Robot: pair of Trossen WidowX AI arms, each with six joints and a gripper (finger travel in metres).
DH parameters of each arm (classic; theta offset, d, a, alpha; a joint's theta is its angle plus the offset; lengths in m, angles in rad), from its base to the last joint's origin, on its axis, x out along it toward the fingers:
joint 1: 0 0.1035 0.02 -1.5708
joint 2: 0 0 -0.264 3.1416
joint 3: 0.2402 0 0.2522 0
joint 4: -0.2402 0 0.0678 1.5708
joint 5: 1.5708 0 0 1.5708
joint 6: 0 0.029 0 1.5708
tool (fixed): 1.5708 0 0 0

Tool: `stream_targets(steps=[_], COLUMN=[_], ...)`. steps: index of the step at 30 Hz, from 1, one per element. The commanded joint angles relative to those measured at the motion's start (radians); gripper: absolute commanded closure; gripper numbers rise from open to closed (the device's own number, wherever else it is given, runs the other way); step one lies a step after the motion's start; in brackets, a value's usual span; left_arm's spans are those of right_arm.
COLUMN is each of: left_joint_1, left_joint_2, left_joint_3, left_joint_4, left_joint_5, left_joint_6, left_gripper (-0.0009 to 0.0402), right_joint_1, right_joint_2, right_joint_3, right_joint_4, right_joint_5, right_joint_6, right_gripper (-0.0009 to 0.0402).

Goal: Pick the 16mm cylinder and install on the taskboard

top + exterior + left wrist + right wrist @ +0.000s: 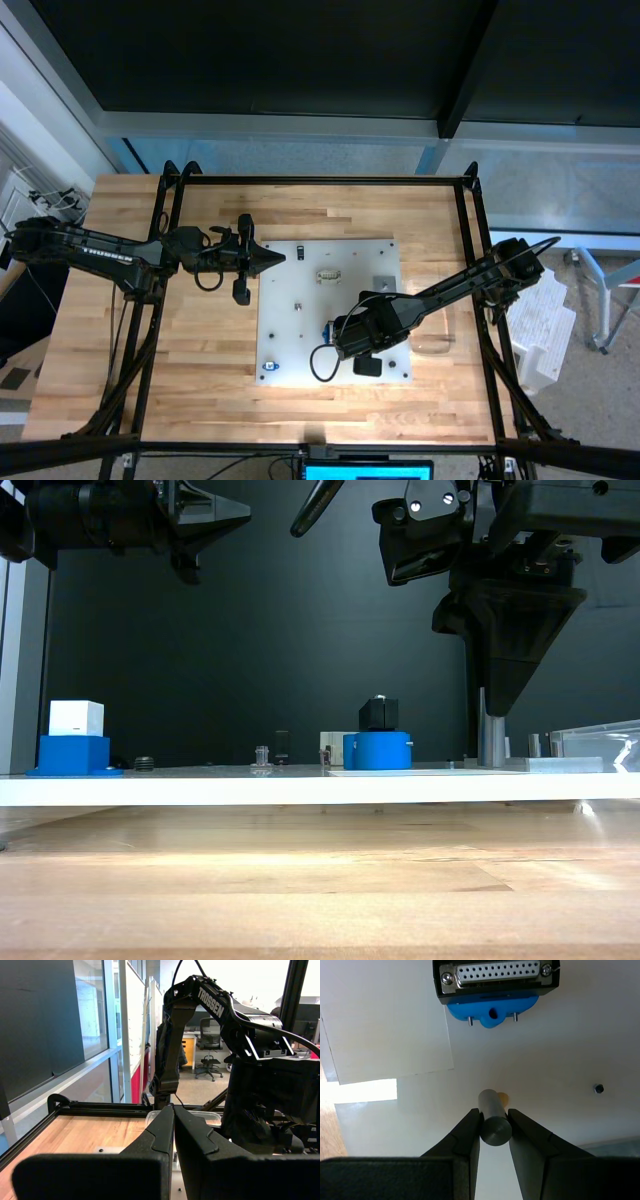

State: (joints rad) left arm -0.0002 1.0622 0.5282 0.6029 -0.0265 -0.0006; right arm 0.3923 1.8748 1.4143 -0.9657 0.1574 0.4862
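Item: short silvery-grey metal 16mm cylinder (495, 1127). We are pinching it upright in the right gripper (493, 1116), clamped on its sides, aiming its lower end at a small hole (503, 1096) in the large white square taskboard (560, 1060). Parked: left gripper (173, 1110), closed, empty, hanging at the board's left edge.

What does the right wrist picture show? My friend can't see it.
The right gripper pinches the cylinder, pointing down at the white taskboard, near a blue connector. The left gripper, outside this view, hangs shut by the taskboard's left edge.
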Motion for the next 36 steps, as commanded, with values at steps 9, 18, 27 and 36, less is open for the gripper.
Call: stream_targets(steps=[9, 18, 27, 36], left_joint_1=[0.000, 0.000, 0.000, 0.000], left_joint_2=[0.000, 0.000, 0.000, 0.000], left_joint_3=[0.000, 0.000, 0.000, 0.000], left_joint_4=[0.000, 0.000, 0.000, 0.000], left_joint_5=[0.000, 0.000, 0.000, 0.000], left_joint_6=[0.000, 0.000, 0.000, 0.000], left_gripper=[0.0393, 0.0393, 0.0393, 0.0393], right_joint_1=[0.000, 0.000, 0.001, 0.001], right_joint_2=[0.001, -0.001, -0.010, -0.015], right_joint_3=[-0.006, -0.016, -0.034, -0.040], right_joint_4=[-0.013, -0.017, -0.020, -0.021], right_joint_5=[0.000, 0.000, 0.000, 0.000], right_joint_6=[0.000, 0.000, 0.000, -0.003], right_gripper=[0.0385, 0.0385, 0.0385, 0.0385])
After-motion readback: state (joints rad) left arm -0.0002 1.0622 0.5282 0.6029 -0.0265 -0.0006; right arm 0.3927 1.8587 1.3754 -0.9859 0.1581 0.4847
